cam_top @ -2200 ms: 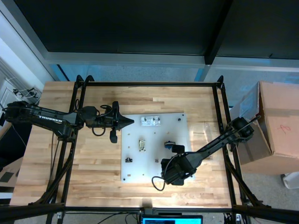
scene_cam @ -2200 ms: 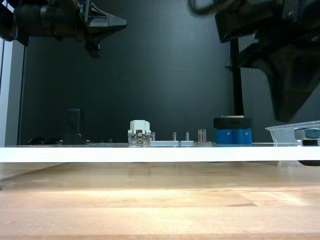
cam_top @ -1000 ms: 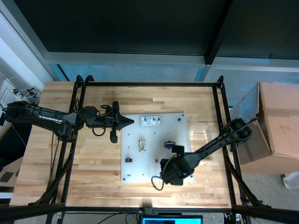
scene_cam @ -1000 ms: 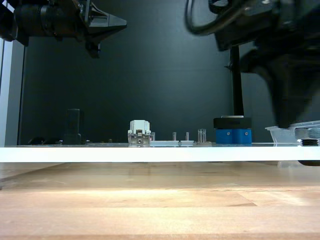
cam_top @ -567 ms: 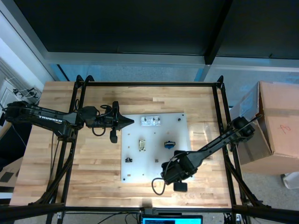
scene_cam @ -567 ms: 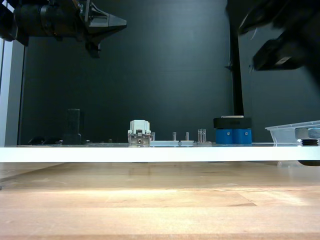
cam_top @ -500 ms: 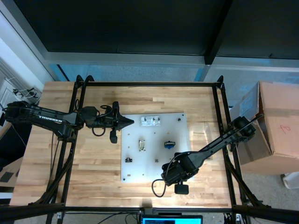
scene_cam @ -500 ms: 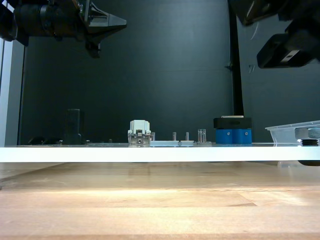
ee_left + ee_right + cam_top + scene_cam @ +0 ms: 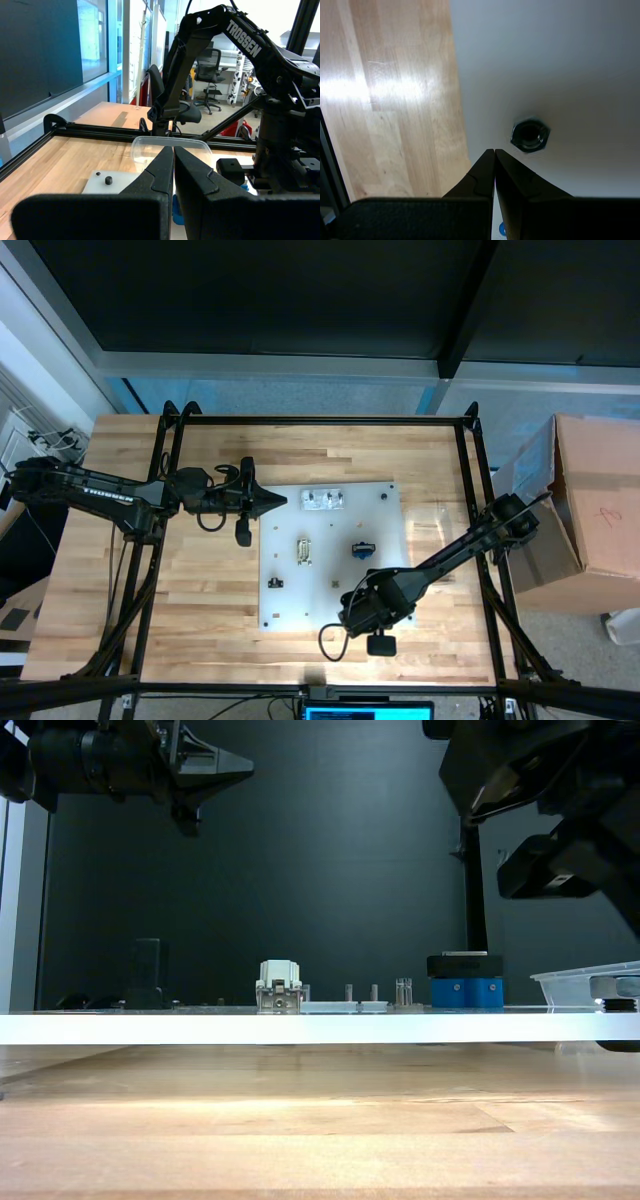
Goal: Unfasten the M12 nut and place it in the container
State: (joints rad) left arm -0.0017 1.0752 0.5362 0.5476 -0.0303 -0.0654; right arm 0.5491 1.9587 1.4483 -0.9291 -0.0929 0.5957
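The right gripper [image 9: 494,151] hangs above the white board [image 9: 300,590], over its corner at 5 o'clock in the high view, and it points down. Its two fingers are pressed together along their length and have hold of nothing. The M12 nut [image 9: 530,136] is near the tips but apart from them. It sits on its stud [image 9: 622,1004], and the low view shows its silver body on top of the black ribs, in front of the clear container [image 9: 432,523]. In the high view this container lies on the table at 3 o'clock from the board. The left gripper [image 9: 277,502] hovers high over the board's edge at 10 o'clock and points toward 3 o'clock. Its fingers are also closed together, with nothing between them.
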